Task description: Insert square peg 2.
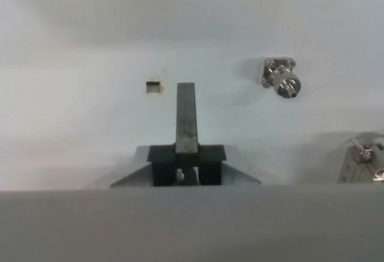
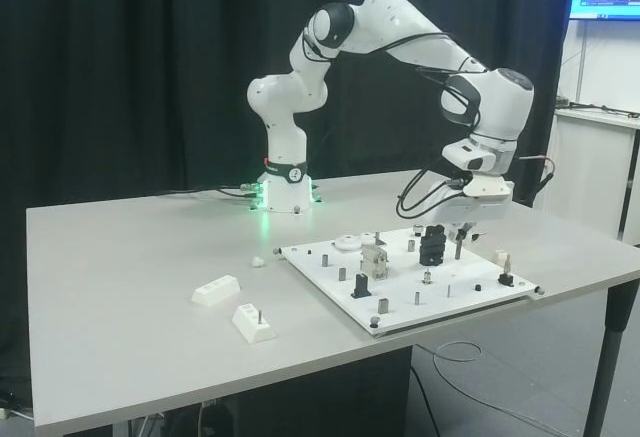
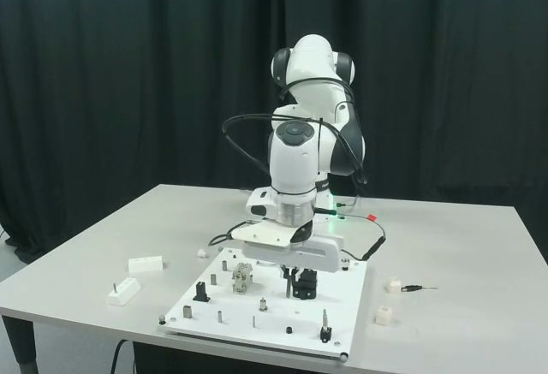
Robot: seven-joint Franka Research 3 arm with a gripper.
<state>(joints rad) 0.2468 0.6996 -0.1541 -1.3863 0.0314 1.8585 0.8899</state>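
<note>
Between the fingers: square peg [image 1: 186, 117] clamped by the black pads [image 1: 162, 163], gripper [image 1: 186, 165] closed on its upper end, free end pointing down at the white board [image 1: 90, 112].
Peg location: suspended above the board, clear of the surface, near the square hole [image 1: 154, 86] but offset to one side, not over it.
Step judged: alignment before insertion.
Advice: shift sideways until peg tip sat over hole; square the faces to the hole edges; lowered slowly, peg kept vertical, stopped on any jam.
Peg appearance: grey metal bar, square section, straight, dull flat faces.
Neighbours: threaded metal connector [image 1: 282, 79] on board, well apart from hole.
Surroundings: board on grey table [image 2: 120, 257].
</note>
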